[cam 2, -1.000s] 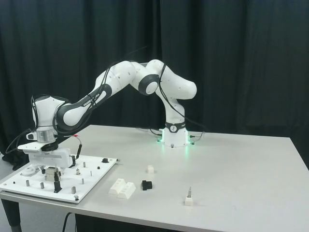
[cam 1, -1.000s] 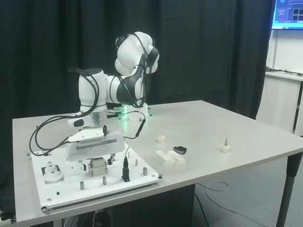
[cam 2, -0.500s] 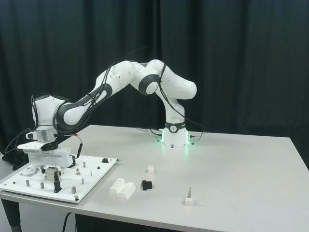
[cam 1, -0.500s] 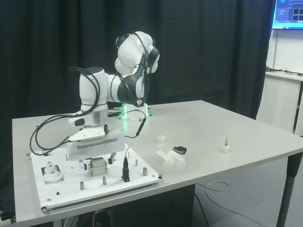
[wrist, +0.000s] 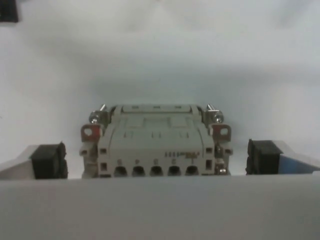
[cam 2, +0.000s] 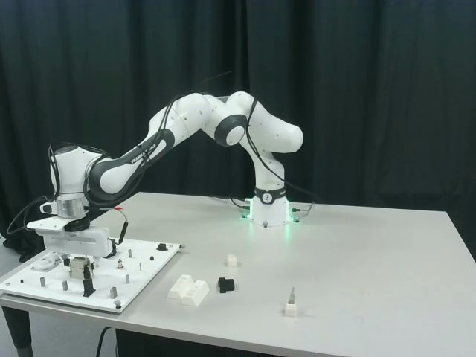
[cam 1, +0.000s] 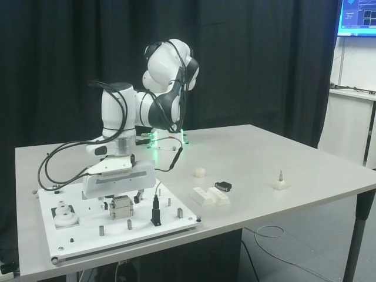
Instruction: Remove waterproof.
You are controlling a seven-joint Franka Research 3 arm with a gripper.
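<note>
The waterproof connector [wrist: 156, 145] is a grey-white block with a row of holes and screws at its corners. It sits on the white board [cam 1: 88, 236], also seen as the connector [cam 1: 120, 207] [cam 2: 76, 268] under my hand. My gripper [wrist: 156, 159] [cam 1: 120, 201] [cam 2: 75, 262] hangs over it, open. The black pads [wrist: 48, 161] stand on either side of the block with a gap on each side and do not touch it. The wide white hand hides the connector's top in the room views.
On the board stand a black upright plug [cam 1: 155, 212], a white gear [cam 1: 64, 216] and short grey pegs. To the right on the table lie two white blocks [cam 1: 210, 195], a small black part [cam 1: 223, 186], a white cube [cam 1: 200, 172] and a pin holder [cam 1: 280, 182].
The wrist and hand have shifted slightly up and to the right over the board. The connector stays where it was.
</note>
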